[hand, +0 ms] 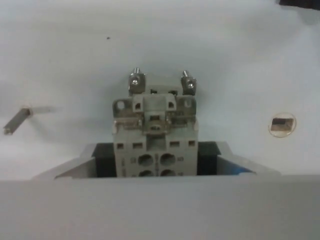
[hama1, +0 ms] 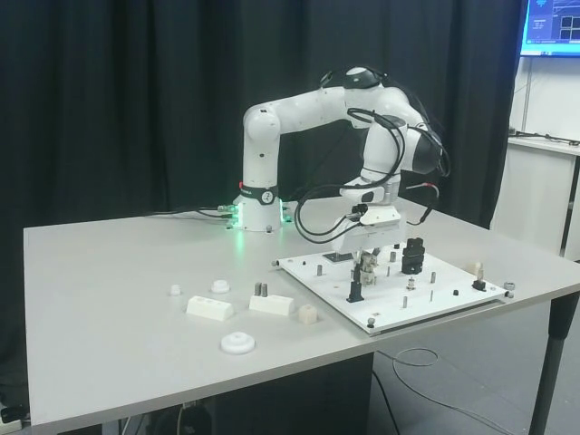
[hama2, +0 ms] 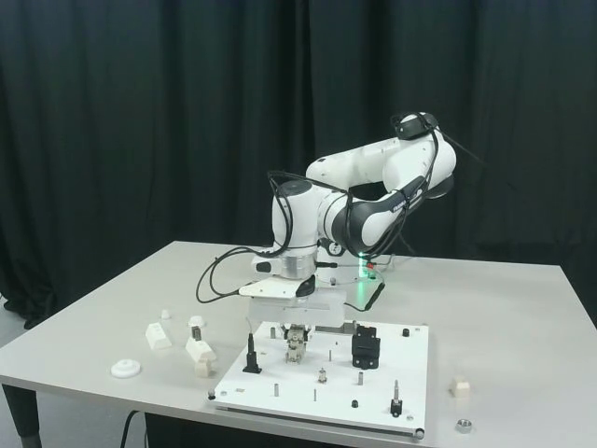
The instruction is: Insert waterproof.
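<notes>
White board [hama2: 410,373], connector [hand: 154,131] well inside edges

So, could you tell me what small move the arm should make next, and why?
Probably a slow, straight descent. The wrist view shows the grey connector in the gripper, hanging above the white board. In the second room view it sits just above the board, between the black post and the black block, apparently not yet seated.
</notes>
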